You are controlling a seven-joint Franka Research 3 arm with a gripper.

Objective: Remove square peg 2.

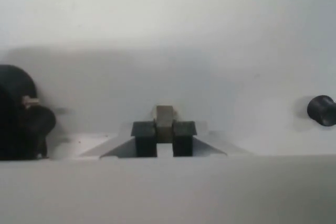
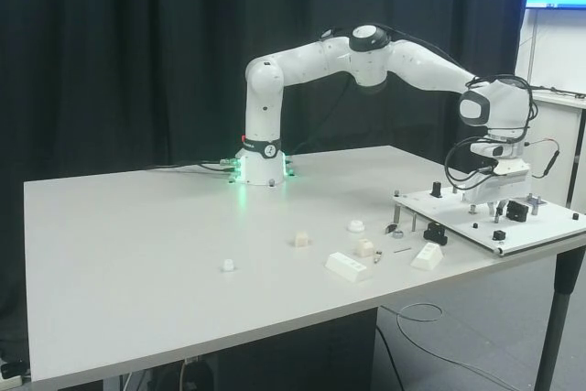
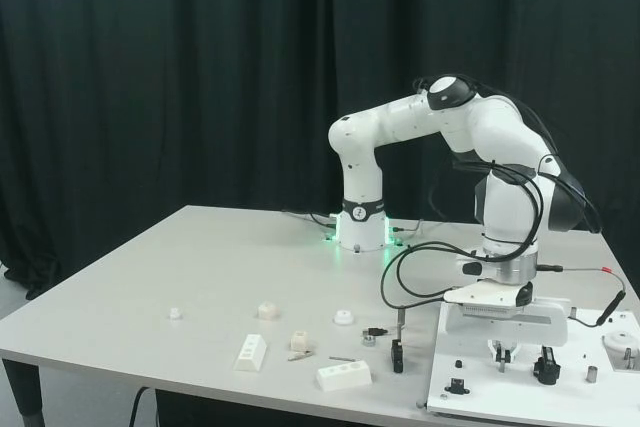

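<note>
In the wrist view a small pale square peg sits between the two black pads, and my gripper is shut on it. Beneath it lies the white board. I cannot tell whether the peg's foot still sits in the board. From the room cameras the gripper points straight down, low over the raised white board at the table's corner; the peg itself is too small to make out there.
On the board stand a large black part, a black knob and other small black fittings. Loose white blocks and small white pieces lie on the grey table beside the board.
</note>
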